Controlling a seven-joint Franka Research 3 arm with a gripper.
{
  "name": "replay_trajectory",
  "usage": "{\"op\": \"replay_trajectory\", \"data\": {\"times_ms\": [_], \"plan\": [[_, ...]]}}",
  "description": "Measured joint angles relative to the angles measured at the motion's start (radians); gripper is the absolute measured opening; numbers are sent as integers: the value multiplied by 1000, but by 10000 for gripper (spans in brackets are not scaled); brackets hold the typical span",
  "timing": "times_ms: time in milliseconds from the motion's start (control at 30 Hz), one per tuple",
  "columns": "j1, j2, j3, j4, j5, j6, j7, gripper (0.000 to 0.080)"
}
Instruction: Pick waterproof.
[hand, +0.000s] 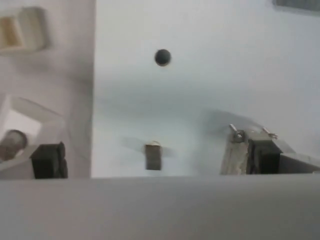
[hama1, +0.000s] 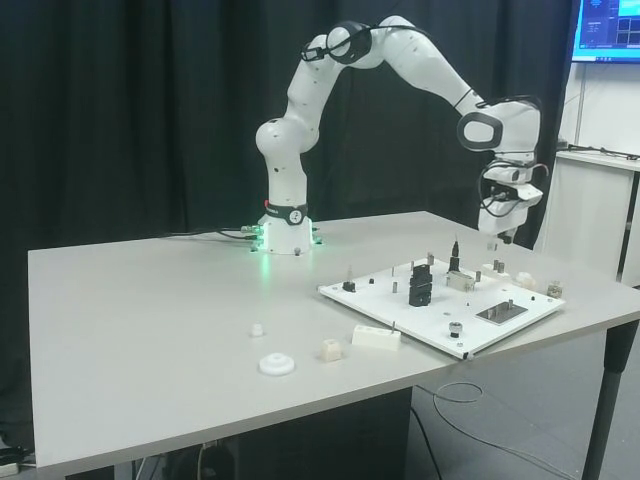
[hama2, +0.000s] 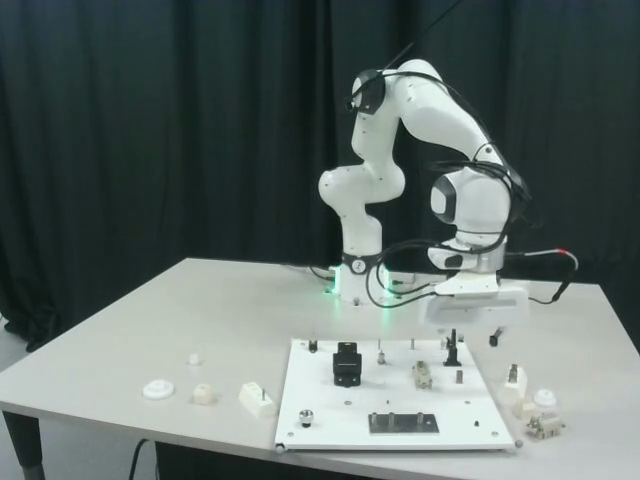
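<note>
A grey tabletop (hama2: 120, 340) carries a robot work scene. Nearest the front edge, on the left, lie loose white pieces: a toothed disc (hama2: 158, 389), a small block (hama2: 203, 394), a longer block with a thin pin (hama2: 256, 397) and, a little further back, a tiny cap (hama2: 193, 358). Beside them, towards the middle, lies a flat white board (hama2: 300, 400). Along its front sit a round fastener (hama2: 306, 417) and a black plate (hama2: 403, 423); behind these stand a black block (hama2: 346, 362), a small clamp-like fitting (hama2: 423, 375) and several thin upright pegs. Just off the board's right side, small white parts (hama2: 545, 397) rest on the tabletop. Which of these pieces is the waterproof part cannot be told. Above the board's far right corner hangs the wrist of the white arm (hama2: 470, 205). Its jaws are released, set wide apart, grasping nothing; in the wrist view one short peg (hand: 153, 156) stands on the board between them, with a dark round spot (hand: 162, 57) further along. The arm's base (hama2: 358, 275) glows green at the back of the tabletop. Black curtains (hama2: 150, 120) hang behind. A screen (hama1: 608, 28) shows writing too small to read.
</note>
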Motion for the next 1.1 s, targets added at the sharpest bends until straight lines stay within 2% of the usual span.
{"op": "replay_trajectory", "data": {"times_ms": [267,600,933,1100], "plan": [[19,12,1,37,29,2,53,800],[46,47,2,98,34,2,145,800],[62,71,1,152,36,-3,350,800],[66,78,-1,168,33,-3,391,800]]}}
